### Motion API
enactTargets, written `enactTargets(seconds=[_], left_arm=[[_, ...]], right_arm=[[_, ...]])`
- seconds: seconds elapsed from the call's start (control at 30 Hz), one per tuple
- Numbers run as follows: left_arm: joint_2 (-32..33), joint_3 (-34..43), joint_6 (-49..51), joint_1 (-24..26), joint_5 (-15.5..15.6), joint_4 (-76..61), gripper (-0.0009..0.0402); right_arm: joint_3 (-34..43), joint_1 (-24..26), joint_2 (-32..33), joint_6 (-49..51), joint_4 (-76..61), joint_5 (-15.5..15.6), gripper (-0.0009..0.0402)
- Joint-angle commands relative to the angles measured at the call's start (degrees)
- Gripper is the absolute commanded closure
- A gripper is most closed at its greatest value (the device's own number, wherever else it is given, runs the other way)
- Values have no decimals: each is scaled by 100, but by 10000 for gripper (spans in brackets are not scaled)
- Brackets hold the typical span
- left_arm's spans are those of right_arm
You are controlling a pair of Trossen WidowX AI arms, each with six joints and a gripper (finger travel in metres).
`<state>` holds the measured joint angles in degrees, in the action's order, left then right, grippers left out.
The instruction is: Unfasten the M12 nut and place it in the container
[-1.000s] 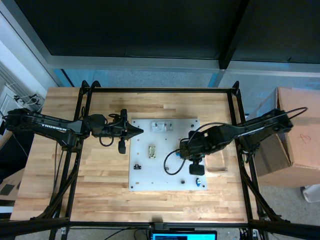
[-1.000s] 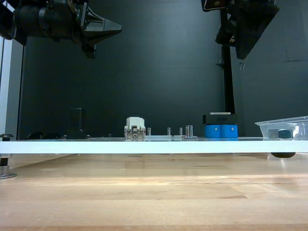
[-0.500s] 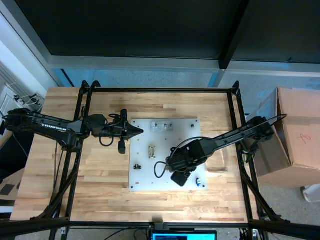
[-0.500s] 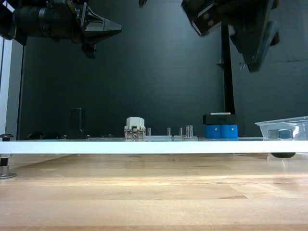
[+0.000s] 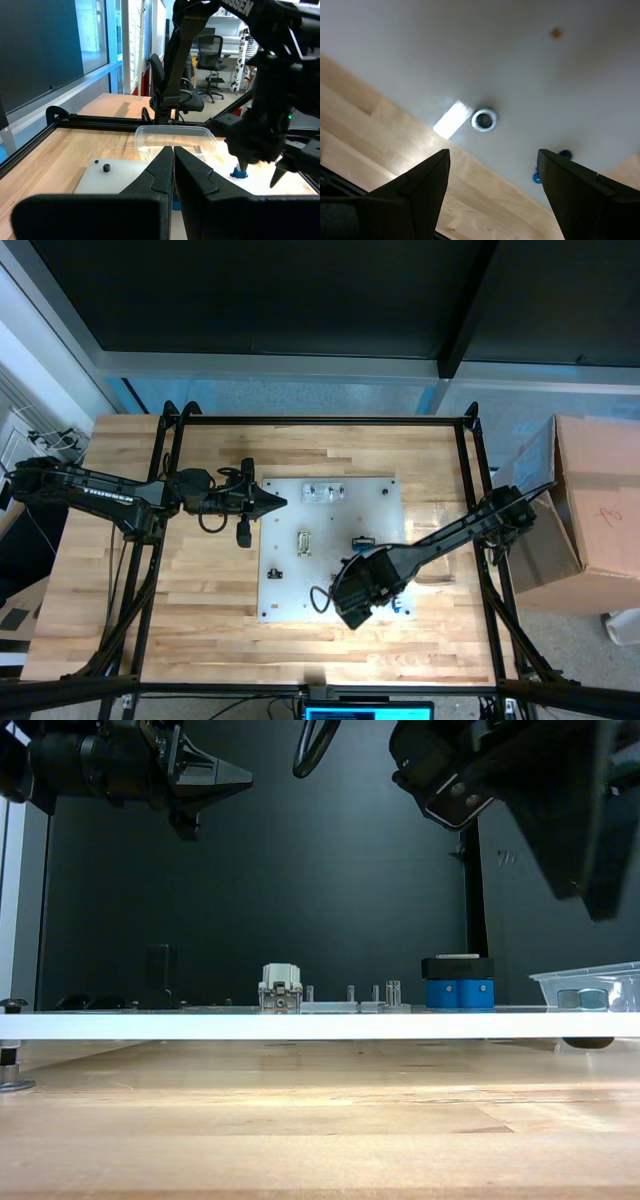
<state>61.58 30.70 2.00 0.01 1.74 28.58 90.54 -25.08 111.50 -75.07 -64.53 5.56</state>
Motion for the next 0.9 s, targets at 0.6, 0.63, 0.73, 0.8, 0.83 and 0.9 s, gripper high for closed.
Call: enactTargets(seconds=[0.6, 0.63, 0.73, 0.8, 0.83, 0.9], left_arm=[[2, 2, 0, 0, -2, 2, 393], [2, 2, 0, -2, -2, 2, 393], [2, 2, 0, 0, -2, -2, 393], [2, 2, 0, 0, -2, 2, 393], [2, 2, 0, 0, -2, 2, 393], [2, 2, 0, -2, -2, -4, 393]], right_arm=[[-9, -129, 413, -1274, 319, -293, 165], [-9, -129, 413, -1373, 319, -293, 166], [-9, -133, 466, -1613, 345, -308, 166], [-9, -133, 529, -1674, 450, -289, 166], [-9, -133, 529, -1727, 494, -291, 166], [-13, -131, 529, -1759, 551, -299, 168]])
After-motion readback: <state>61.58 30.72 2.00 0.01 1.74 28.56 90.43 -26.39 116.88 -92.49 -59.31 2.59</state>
